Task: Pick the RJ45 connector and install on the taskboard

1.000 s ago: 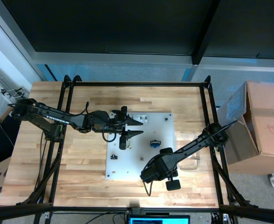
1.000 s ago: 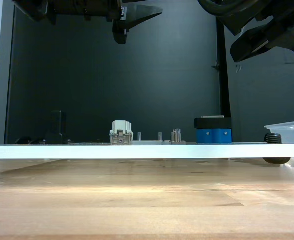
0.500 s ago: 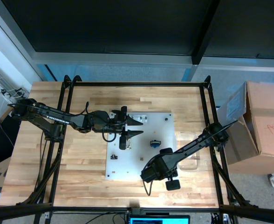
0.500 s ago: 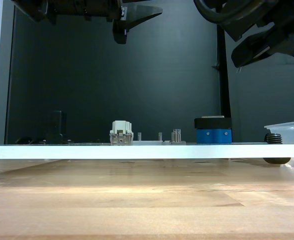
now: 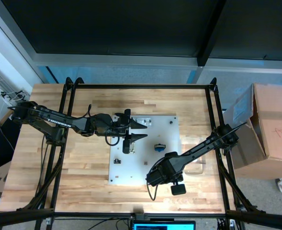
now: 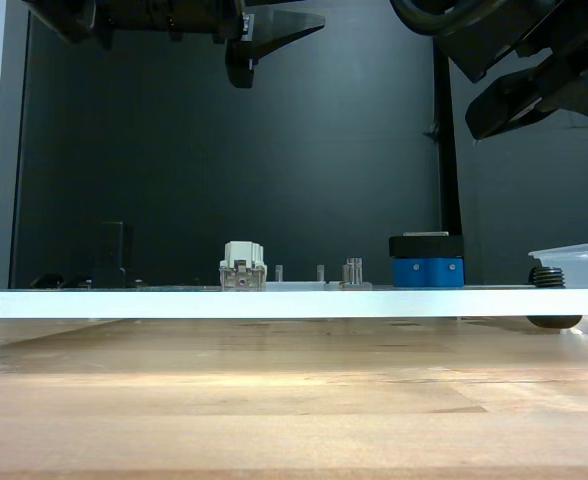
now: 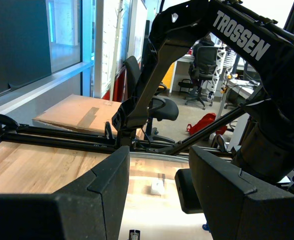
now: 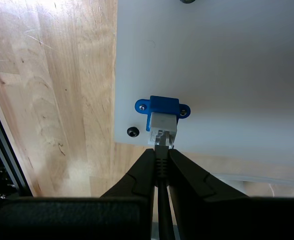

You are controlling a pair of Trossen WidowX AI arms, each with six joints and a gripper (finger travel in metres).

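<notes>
Over the near part of the taskboard (image 5: 126, 172), I am pinching the RJ45 connector (image 8: 161, 144) in the right gripper (image 8: 160, 154), clear of the blue jack (image 8: 163, 106); a tilted descent could jam it. The left gripper (image 5: 145, 131) is hovering open over the board's left.

My high camera hangs above the near edge of the table (image 5: 83, 158) and looks down and away over the whole taskboard (image 5: 131, 170). My low camera sits at that same edge and looks level, close to the board's near edge.

My left wrist camera looks level between the spread fingers of my left gripper (image 7: 159, 156), above the board's left edge, toward my right arm (image 7: 247, 75).

My right wrist camera looks straight down along my right gripper (image 8: 160, 151), which is above the near edge and pinches the RJ45 connector (image 8: 161, 142). It is close over the blue socket (image 8: 162, 107), which the high and low views share also.
</notes>
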